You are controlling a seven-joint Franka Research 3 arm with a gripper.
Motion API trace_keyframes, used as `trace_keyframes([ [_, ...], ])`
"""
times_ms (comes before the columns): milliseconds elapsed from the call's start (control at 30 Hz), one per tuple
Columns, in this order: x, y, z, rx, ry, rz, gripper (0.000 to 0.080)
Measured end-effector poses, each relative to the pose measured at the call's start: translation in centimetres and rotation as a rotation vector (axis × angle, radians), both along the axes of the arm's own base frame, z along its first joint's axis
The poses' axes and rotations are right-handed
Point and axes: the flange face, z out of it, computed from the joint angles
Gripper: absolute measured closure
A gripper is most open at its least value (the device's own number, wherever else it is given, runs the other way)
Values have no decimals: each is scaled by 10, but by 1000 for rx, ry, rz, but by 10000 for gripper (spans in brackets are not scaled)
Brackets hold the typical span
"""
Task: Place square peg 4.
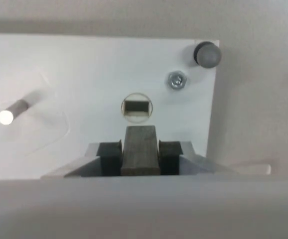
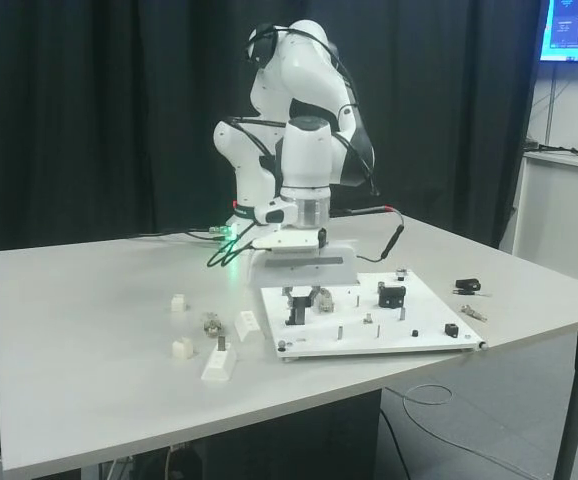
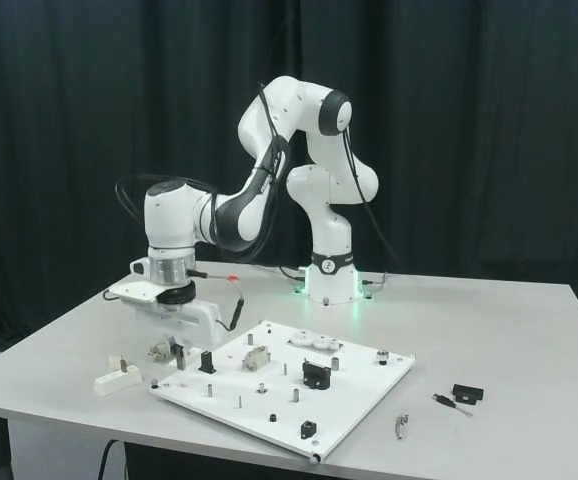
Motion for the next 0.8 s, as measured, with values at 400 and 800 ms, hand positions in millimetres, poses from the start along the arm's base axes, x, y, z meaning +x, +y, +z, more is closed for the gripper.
trace_keyframes([
  [400, -2, -2, 13, -4, 2, -2, 649],
  [800, -4, -5, 11, -6, 6, -7, 649],
])
